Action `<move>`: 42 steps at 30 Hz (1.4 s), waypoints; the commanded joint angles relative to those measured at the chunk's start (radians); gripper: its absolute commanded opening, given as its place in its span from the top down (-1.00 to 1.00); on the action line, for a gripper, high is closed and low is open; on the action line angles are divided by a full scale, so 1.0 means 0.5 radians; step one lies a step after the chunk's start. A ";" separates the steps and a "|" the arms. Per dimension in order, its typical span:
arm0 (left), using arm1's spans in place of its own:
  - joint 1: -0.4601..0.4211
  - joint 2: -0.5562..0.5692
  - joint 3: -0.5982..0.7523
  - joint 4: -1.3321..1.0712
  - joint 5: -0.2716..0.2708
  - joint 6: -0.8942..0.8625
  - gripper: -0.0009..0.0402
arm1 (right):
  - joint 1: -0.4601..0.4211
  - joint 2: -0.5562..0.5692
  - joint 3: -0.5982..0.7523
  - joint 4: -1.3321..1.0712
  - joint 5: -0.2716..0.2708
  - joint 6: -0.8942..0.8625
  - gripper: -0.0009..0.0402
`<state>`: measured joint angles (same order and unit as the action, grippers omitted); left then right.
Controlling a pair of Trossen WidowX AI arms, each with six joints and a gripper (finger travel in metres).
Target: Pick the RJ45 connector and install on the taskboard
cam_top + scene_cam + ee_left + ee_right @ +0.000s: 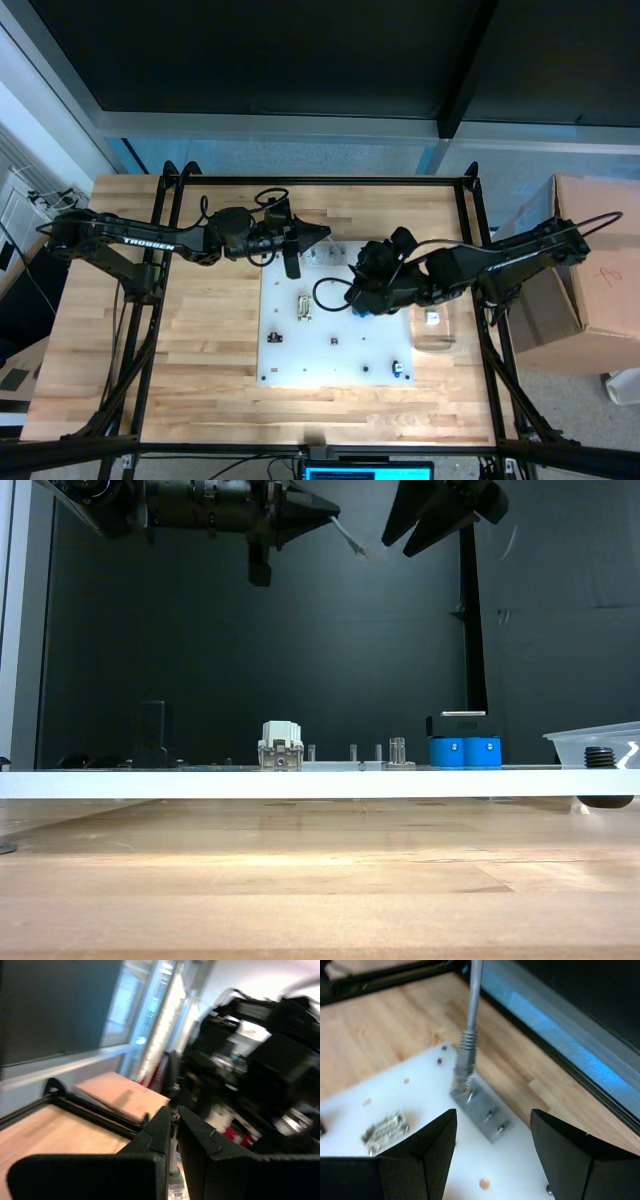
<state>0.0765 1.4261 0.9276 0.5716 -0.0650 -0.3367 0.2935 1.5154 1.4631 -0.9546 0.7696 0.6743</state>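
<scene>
left gripper [172, 1116] closed on the thin grey cable of the RJ45 connector [463, 1072], high over the white task board [300, 360] | right gripper [394, 548] close by, fingers spread, empty | plug free in air, clear of the metal block [482, 1110] | probably light, hard plastic (cable bends); best gripped at the ribbed boot

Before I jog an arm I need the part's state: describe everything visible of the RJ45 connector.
The RJ45 connector is a clear plug with a ribbed grey boot on a grey cable. The left gripper, high over the far edge of the taskboard, is shut on that cable, so the plug hangs tilted downward in the air, clear of the board. The right gripper, open, hovers beside it at like height, not touching.
</scene>
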 commanded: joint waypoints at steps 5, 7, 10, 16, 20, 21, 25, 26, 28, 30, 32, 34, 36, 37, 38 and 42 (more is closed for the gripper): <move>0.021 0.001 0.000 -0.072 0.490 0.362 0.96 | -0.140 -0.047 -0.001 0.014 -0.464 -0.496 0.07; 0.043 0.001 0.000 -0.113 0.645 0.454 0.96 | -0.167 -0.048 -0.001 0.047 -0.610 -0.602 0.08; 0.090 0.001 -0.002 -0.150 0.915 0.548 0.96 | -0.222 -0.047 -0.003 0.127 -0.853 -0.779 0.10; 0.238 0.005 -0.002 -0.146 1.556 0.658 0.96 | -0.376 -0.043 -0.009 0.325 -1.433 -1.169 0.13; 0.268 0.005 -0.002 -0.151 1.705 0.908 0.96 | -0.455 -0.039 -0.026 0.475 -1.668 -1.304 0.15; 0.268 0.005 -0.002 -0.157 1.711 0.999 0.96 | -0.473 -0.037 -0.031 0.500 -1.714 -1.329 0.16; 0.269 0.006 -0.002 -0.266 1.706 1.186 0.96 | -0.505 -0.002 -0.040 0.584 -1.860 -1.408 0.18; 0.271 0.006 -0.002 -0.300 1.704 1.212 0.96 | -0.506 0.005 -0.040 0.596 -1.878 -1.431 0.18; 0.274 0.006 -0.002 -0.368 1.703 1.273 0.96 | -0.510 0.039 -0.041 0.616 -1.926 -1.469 0.19; 0.277 0.005 -0.003 -0.408 1.704 1.305 0.96 | -0.523 0.078 -0.041 0.639 -2.007 -1.492 0.20; 0.277 0.005 -0.003 -0.408 1.708 1.313 0.96 | -0.534 0.107 -0.041 0.650 -2.061 -1.534 0.20; 0.277 0.005 -0.003 -0.408 1.750 1.343 0.96 | -0.538 0.143 -0.041 0.665 -2.058 -1.585 0.20; 0.277 0.005 -0.003 -0.413 1.769 1.345 0.96 | -0.553 0.174 -0.041 0.674 -2.062 -1.625 0.20; 0.276 0.005 -0.003 -0.416 1.791 1.345 0.96 | -0.562 0.190 -0.041 0.678 -2.068 -1.635 0.20; 0.276 0.005 -0.003 -0.417 1.809 1.345 0.96 | -0.571 0.198 -0.041 0.678 -2.070 -1.647 0.20; 0.269 0.005 -0.005 -0.417 1.846 1.344 0.96 | -0.587 0.224 -0.041 0.751 -2.164 -1.685 0.20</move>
<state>0.2138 1.4281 0.9253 0.3618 0.8532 0.3355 0.0013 1.6257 1.4418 -0.5953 -0.2893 -0.1677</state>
